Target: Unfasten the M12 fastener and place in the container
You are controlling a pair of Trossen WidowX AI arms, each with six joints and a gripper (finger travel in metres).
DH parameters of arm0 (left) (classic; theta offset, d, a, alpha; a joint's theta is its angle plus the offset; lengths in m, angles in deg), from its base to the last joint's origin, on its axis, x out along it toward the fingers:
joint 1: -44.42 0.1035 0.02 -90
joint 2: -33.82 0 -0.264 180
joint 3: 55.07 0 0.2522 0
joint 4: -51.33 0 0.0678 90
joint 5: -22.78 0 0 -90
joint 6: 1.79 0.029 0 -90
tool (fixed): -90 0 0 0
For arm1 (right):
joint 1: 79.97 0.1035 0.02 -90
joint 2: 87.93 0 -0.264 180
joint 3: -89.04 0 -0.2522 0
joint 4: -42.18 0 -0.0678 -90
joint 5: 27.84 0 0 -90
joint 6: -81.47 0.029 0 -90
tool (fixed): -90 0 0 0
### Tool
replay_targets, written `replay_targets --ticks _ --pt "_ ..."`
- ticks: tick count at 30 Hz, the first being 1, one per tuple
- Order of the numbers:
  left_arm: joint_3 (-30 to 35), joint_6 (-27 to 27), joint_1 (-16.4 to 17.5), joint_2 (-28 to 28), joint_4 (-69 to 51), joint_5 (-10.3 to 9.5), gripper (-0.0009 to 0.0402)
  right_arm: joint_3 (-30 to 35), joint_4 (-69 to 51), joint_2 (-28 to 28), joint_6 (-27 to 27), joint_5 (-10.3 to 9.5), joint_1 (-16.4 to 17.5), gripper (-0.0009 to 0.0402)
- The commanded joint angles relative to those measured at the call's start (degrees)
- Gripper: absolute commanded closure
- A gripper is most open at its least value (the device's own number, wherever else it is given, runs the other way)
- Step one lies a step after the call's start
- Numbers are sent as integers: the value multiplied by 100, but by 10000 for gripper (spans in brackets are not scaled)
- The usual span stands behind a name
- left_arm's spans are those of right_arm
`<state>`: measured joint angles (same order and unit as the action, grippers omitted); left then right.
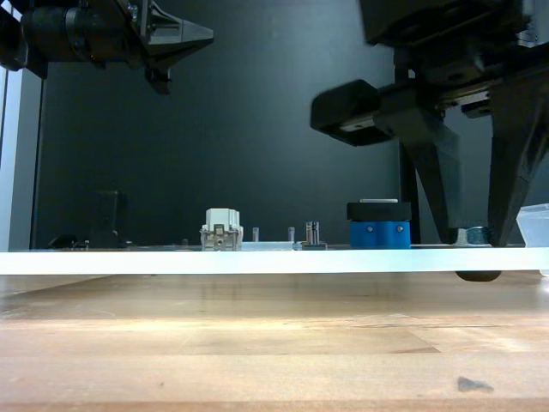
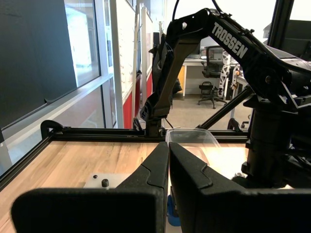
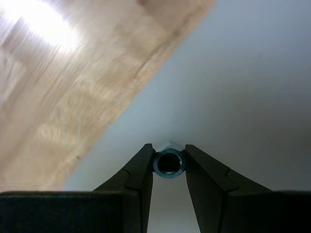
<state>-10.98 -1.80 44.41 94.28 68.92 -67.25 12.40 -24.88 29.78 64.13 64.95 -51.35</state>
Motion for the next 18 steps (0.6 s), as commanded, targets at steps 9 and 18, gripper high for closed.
replay_targets --ticks 9,18 --pt "0 0 0 2 2 0 393 0 50 -11 -2931 24 2 370" --pt "0 0 0 2 0 0 393 0 -15 -28 -4433 61 2 370"
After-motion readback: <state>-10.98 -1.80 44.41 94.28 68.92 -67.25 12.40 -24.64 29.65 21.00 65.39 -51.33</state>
